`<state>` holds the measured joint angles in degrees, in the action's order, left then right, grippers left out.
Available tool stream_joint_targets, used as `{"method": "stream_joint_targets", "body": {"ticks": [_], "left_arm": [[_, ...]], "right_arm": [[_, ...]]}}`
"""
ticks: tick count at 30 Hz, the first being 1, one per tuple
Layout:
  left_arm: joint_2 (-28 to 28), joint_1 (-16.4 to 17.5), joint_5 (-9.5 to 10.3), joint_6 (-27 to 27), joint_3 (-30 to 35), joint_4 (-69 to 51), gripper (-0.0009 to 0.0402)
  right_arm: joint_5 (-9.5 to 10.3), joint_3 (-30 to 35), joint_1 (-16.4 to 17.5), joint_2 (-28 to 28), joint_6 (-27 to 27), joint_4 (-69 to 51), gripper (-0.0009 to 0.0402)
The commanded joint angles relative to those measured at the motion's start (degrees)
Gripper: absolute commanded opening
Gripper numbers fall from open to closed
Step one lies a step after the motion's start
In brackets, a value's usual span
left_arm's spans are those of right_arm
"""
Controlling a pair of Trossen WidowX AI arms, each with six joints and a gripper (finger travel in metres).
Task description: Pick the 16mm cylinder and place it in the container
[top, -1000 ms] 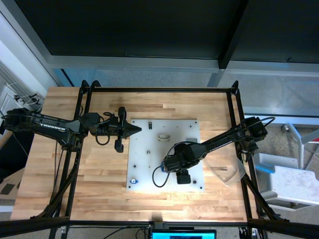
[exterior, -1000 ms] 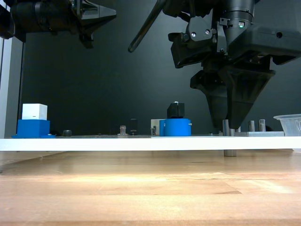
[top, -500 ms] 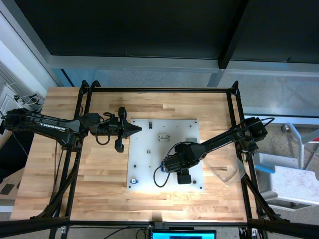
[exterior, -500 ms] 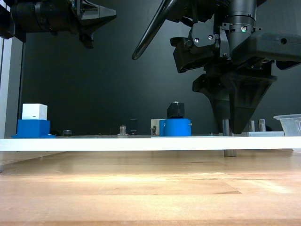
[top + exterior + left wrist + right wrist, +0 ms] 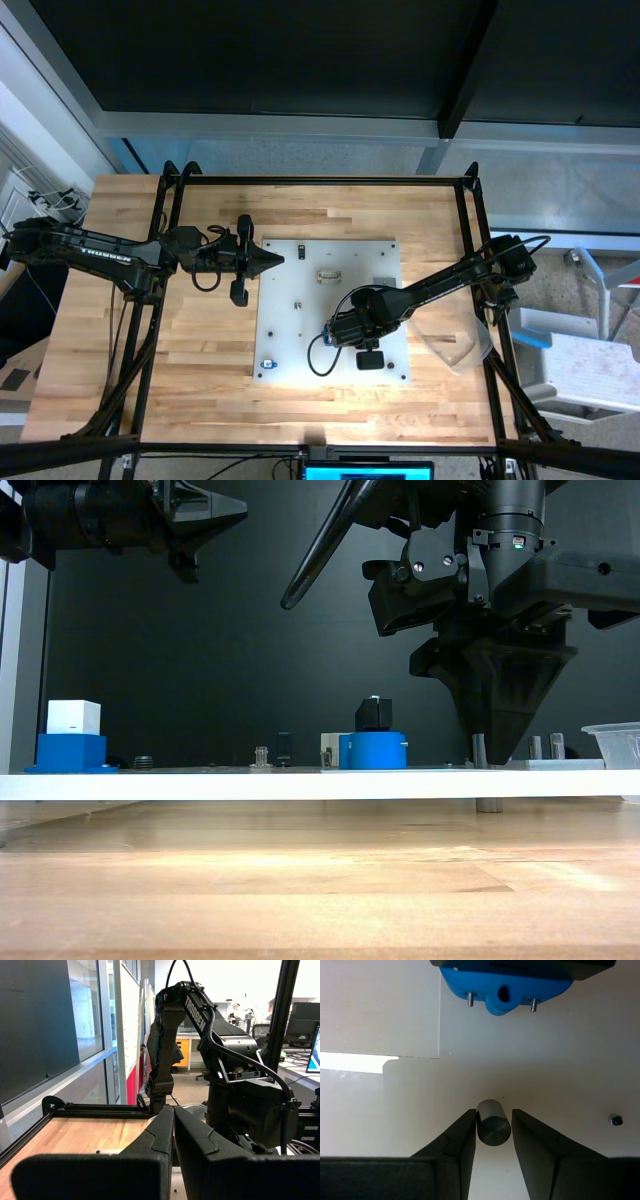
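The 16mm cylinder [image 5: 493, 1122], a short silver-grey peg, stands upright on the white board. My right gripper [image 5: 493, 1112] points straight down over it, and its two fingers [image 5: 462, 1132] rest against the peg's opposite sides. In the high view the right gripper [image 5: 365, 352] is over the board's near right part. In the low view its tips [image 5: 497, 760] reach down to the board. The container [image 5: 452, 347], a clear tub, sits on the wood right of the board, and its rim [image 5: 615, 730] shows in the low view. My left gripper [image 5: 275, 259] hangs shut above the board's far left edge.
On the white board [image 5: 300, 290] a blue round part with a black top [image 5: 376, 748] stands just left of the right gripper. A blue-and-white block [image 5: 72, 735] sits at the near left corner. Thin pegs [image 5: 545, 746] rise to the right. Black frame rails [image 5: 320, 181] border the table.
The right gripper has come down from a little above the board until its tips reach the board around the peg. The left arm has not moved.
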<state>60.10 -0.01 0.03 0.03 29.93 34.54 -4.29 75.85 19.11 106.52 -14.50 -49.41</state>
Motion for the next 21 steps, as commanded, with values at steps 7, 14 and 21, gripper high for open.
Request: {"method": "stream_joint_targets", "body": {"ticks": [7, 14, 21], "left_arm": [[0.0, 0.0, -0.02, 0.0, 0.0, 0.0, 0.0000], [0.0, 0.0, -0.02, 0.0, 0.0, 0.0, 0.0000], [0.0, 0.0, 0.00, 0.0, 0.0, 0.0, 0.0000]], "right_arm": [[-0.15, 0.0, 0.0, -0.4, 0.0, 0.0, 0.0048], [-0.17, 0.0, 0.0, -1.1, 0.0, -0.6, 0.0030], [-0.17, 0.0, 0.0, -2.9, 0.0, -1.2, 0.0024]]}}
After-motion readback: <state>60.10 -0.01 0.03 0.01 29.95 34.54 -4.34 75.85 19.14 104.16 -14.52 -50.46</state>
